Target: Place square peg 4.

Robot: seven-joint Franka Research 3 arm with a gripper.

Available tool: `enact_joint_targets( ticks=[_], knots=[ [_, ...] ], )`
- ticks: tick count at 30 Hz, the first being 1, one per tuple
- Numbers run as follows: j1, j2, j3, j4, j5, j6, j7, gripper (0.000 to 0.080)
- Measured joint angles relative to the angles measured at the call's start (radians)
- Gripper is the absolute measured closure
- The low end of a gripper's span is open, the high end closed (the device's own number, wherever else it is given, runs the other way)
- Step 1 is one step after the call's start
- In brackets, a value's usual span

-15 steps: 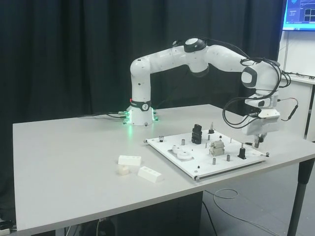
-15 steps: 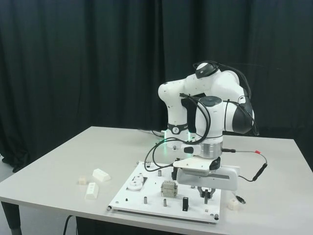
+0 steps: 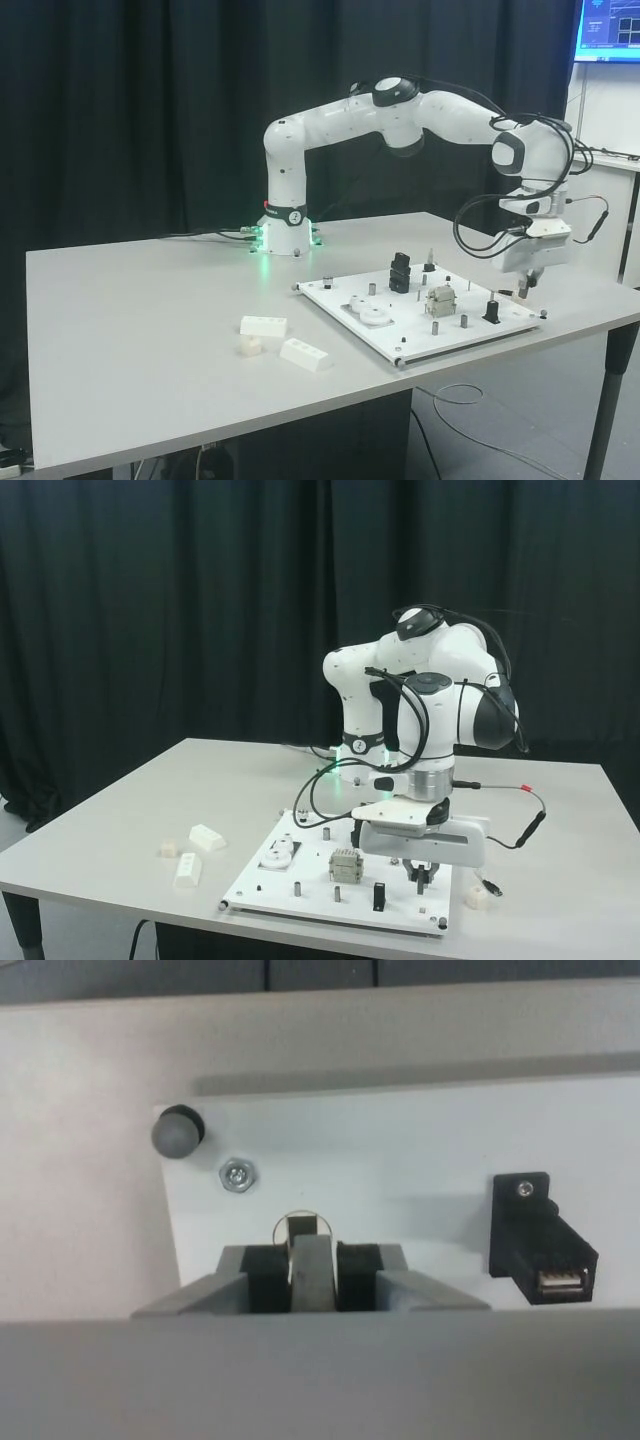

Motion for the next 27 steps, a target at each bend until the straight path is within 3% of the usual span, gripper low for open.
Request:
enact_joint_targets(
  ticks=[9, 27],
  knots=[
    [0.0, 0.0, 0.013, 0.007, 0.001, -0.001, 0.035, 0.0706],
    [0.041, 0.006, 0.096, 0.046, -0.006, 0.007, 0.168, 0.0706]
  ],
)
